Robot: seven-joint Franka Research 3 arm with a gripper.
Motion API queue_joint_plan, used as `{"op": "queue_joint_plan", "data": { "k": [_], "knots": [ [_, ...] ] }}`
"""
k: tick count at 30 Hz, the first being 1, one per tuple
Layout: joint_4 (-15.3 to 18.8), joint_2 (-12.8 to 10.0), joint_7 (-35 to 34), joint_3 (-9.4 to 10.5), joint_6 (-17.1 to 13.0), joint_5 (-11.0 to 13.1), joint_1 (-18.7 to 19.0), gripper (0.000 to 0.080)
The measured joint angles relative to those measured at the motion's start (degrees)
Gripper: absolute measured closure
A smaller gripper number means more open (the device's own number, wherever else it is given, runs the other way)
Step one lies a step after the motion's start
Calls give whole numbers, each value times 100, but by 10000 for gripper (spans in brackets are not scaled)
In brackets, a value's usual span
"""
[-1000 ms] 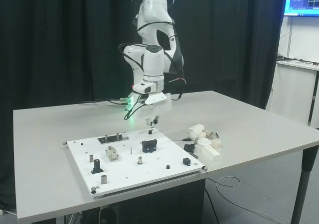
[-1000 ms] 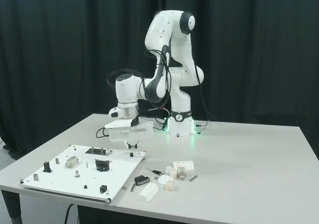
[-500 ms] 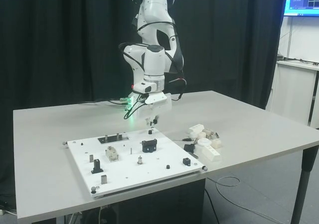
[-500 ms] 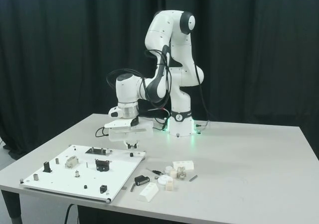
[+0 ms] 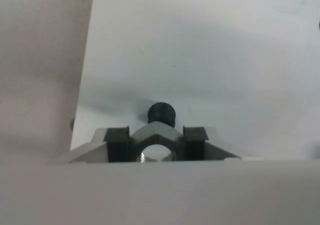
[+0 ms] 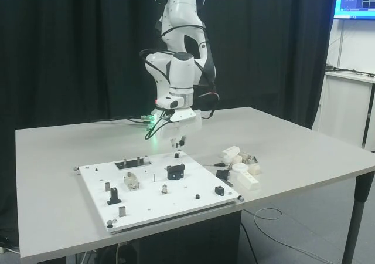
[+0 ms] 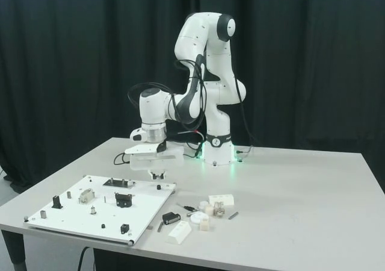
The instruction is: Place bolt 4.
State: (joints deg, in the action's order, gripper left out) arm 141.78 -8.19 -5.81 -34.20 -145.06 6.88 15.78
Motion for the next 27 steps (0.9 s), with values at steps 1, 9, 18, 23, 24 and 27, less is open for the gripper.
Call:
{"op": "queue_joint_plan", "data": {
  "k": [1,9,18,23,24,27],
  "knots": [
    [-2,0,-8,-2,0,-7,0,578],
    [-24,15,-357,15,0,-17,61,578],
    [-24,67,-1241,71,47,-15,491,578],
    [-24,67,-1879,94,109,-15,797,578],
    [-24,67,-1969,96,131,-15,854,578],
    [-24,67,-2212,102,180,-15,1012,578]
  ]
}}
